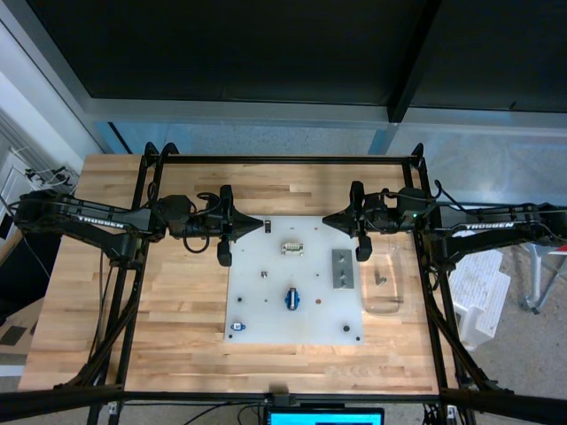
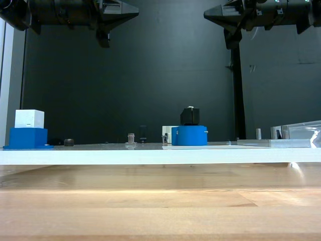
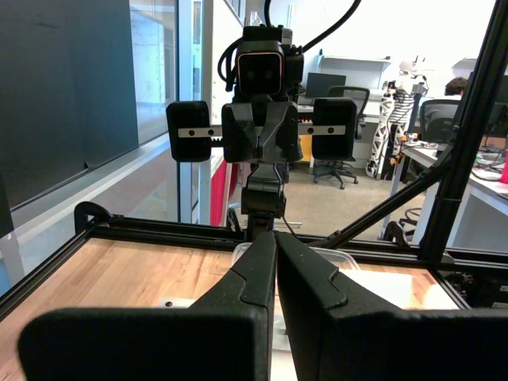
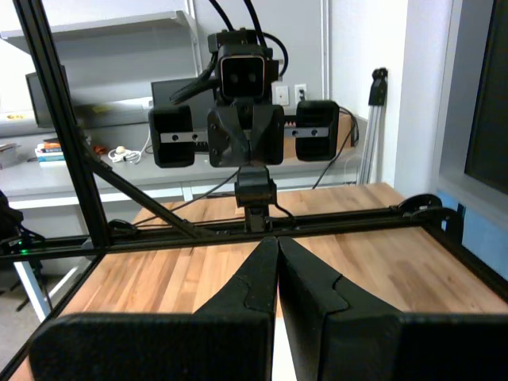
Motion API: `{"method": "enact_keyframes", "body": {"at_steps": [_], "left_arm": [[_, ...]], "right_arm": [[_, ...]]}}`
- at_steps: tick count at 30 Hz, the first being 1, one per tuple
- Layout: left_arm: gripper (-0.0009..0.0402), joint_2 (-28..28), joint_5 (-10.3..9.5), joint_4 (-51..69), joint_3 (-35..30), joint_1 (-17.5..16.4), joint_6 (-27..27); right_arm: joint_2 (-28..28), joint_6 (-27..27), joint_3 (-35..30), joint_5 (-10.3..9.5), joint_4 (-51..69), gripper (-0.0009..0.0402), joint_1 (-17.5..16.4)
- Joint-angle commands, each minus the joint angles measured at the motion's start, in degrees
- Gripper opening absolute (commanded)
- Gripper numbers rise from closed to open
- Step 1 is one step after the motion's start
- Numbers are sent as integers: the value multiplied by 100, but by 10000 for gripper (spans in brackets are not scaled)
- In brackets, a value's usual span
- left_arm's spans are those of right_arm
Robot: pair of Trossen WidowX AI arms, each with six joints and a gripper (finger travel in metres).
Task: Pick the 16mm cylinder and install on the taskboard
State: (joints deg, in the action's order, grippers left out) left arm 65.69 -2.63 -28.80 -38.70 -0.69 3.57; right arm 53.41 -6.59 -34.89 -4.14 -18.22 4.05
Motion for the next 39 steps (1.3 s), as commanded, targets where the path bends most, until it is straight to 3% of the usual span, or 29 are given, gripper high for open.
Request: {"method": "enact_keyframes", "body": {"at_steps": [1,10,17,36,39], "left_arm": [[0,2,0,0,-2,2,0],[0,2,0,0,-2,0,0],[0,4,0,-2,-2,0,0],[0,2,0,-2,-2,2,0],[0,2,0,0,-2,2,0]], "right_arm": [[2,-98,-208,-2,870,0,-55],[39,-114,-800,0,3864,0,-455],[157,-433,-1145,9,5659,0,-844],[778,-962,-1392,4,8231,5,-1637],[787,-1003,-1327,140,8327,20,-1818]]}}
